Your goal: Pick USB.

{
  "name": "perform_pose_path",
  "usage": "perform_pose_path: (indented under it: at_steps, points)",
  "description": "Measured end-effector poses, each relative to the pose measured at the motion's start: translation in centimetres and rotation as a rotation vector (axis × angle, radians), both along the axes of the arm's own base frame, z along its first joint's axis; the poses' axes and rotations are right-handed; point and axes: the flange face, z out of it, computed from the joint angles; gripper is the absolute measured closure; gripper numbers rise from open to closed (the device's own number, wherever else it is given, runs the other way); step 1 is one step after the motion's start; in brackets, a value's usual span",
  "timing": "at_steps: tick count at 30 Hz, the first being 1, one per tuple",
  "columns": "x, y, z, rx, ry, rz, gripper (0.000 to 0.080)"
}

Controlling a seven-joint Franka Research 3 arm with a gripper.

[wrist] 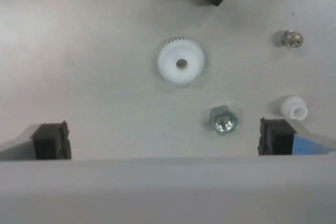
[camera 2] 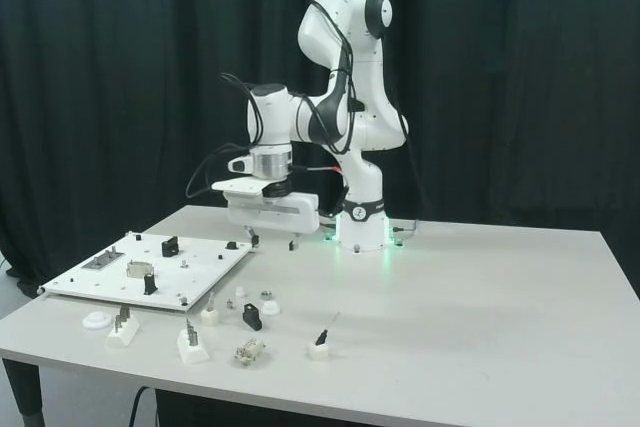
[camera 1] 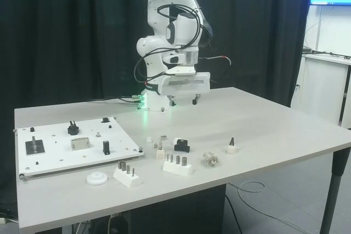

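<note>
Nearest the bench (camera 1: 274, 130) front, just beside the white board (camera 1: 77, 143), stand white blocks (camera 1: 176, 164) holding pegs, kept upright for easy picking. Just behind them, on the side away from the board, a black plug (camera 1: 181, 145), probably the USB, lies loose on the bench. Farther back than the board, the pincer (camera 1: 184, 101) hovers high with its fingers wide apart, likely to survey. Below it lie a white gear (wrist: 181, 61) and a nut (wrist: 224, 120), with the plug off-centre.
</note>
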Motion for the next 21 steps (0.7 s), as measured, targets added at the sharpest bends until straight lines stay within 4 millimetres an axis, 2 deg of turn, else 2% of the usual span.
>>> perform_pose_path:
  at_steps: [21]
  points:
    - [0.36,-0.57,-0.25,-0.012,-0.006,-0.007,0.0003]
